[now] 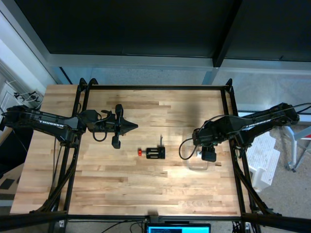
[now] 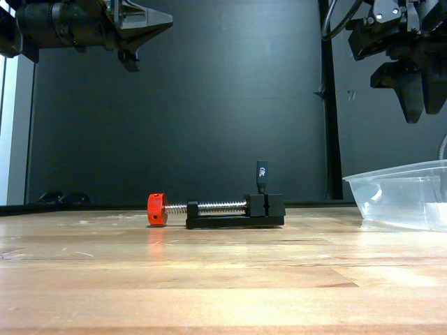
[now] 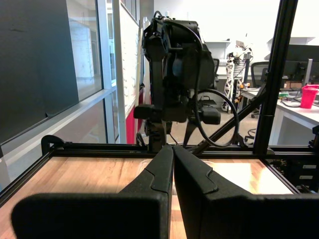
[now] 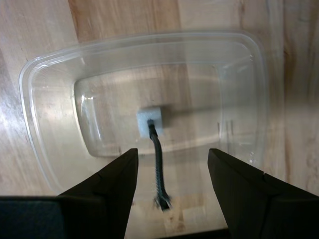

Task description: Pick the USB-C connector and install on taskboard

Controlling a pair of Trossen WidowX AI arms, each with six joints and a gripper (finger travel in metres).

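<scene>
Plastic tray (image 4: pixel 55 74) is holding the connector (image 4: pixel 157 159), its dark stem touching a white piece (image 4: pixel 149 121). Above it the right gripper (image 4: pixel 173 154) is hovering, fingers spread. In the high view the taskboard (image 1: pixel 154 153) is sitting mid-frame, and the left gripper (image 1: pixel 135 126), fingers pressed together, is hanging to its upper left.

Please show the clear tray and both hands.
clear tray (image 4: pixel 149 37): right wrist view, rim.
right hand (image 4: pixel 172 152): right wrist view, between open fingertips, above tray.
left hand (image 3: pixel 173 148): left wrist view, shut fingertips, high at left.
</scene>
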